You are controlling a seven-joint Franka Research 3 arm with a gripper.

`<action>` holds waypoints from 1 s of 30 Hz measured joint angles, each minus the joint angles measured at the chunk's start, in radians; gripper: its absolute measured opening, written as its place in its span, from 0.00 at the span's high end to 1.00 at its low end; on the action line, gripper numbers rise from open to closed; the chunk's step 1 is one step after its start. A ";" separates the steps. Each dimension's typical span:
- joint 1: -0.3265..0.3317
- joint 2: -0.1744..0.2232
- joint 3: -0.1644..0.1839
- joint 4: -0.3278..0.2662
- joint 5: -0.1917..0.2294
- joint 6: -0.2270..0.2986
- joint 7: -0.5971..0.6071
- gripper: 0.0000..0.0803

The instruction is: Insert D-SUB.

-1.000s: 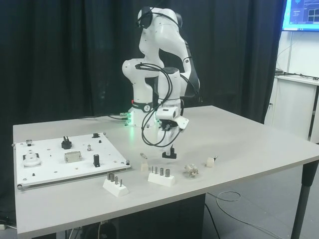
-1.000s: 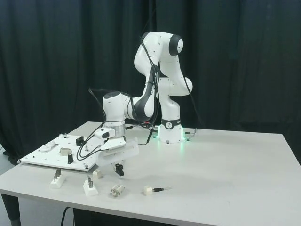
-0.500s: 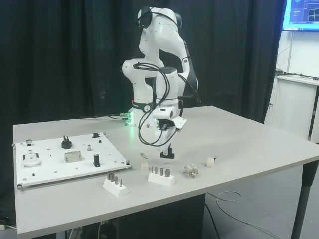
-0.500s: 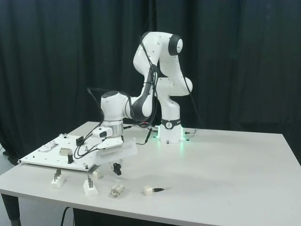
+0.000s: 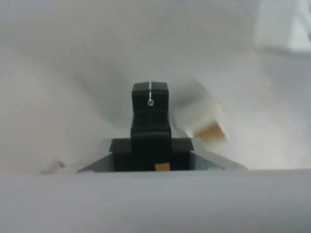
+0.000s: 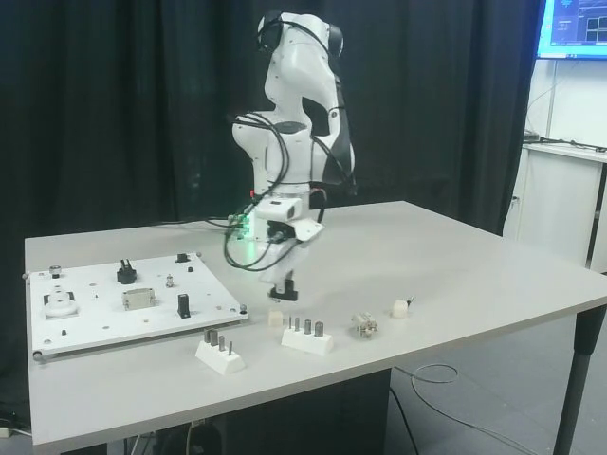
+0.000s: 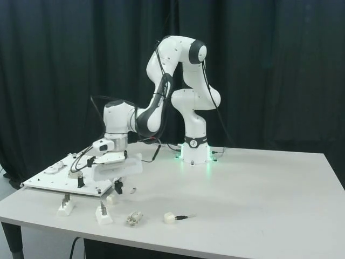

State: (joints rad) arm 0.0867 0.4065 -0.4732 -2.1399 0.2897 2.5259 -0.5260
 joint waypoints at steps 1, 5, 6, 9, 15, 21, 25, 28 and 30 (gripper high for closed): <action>0.000 0.000 -0.009 0.000 0.000 0.000 -0.004 0.81; 0.000 -0.003 -0.047 0.000 0.000 0.000 -0.028 0.81; 0.000 -0.004 -0.056 0.000 0.000 0.000 -0.036 0.81; -0.001 -0.010 -0.085 0.000 0.000 -0.001 -0.064 0.81; -0.003 -0.019 -0.145 0.000 0.000 -0.017 -0.117 0.81; -0.011 -0.024 -0.206 -0.002 0.000 -0.043 -0.178 0.81; -0.021 -0.024 -0.240 -0.003 0.000 -0.060 -0.215 0.81; -0.032 -0.025 -0.258 -0.004 0.001 -0.071 -0.238 0.81; -0.041 -0.026 -0.267 -0.004 0.001 -0.080 -0.252 0.81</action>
State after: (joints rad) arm 0.0459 0.3801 -0.7407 -2.1439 0.2905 2.4455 -0.7776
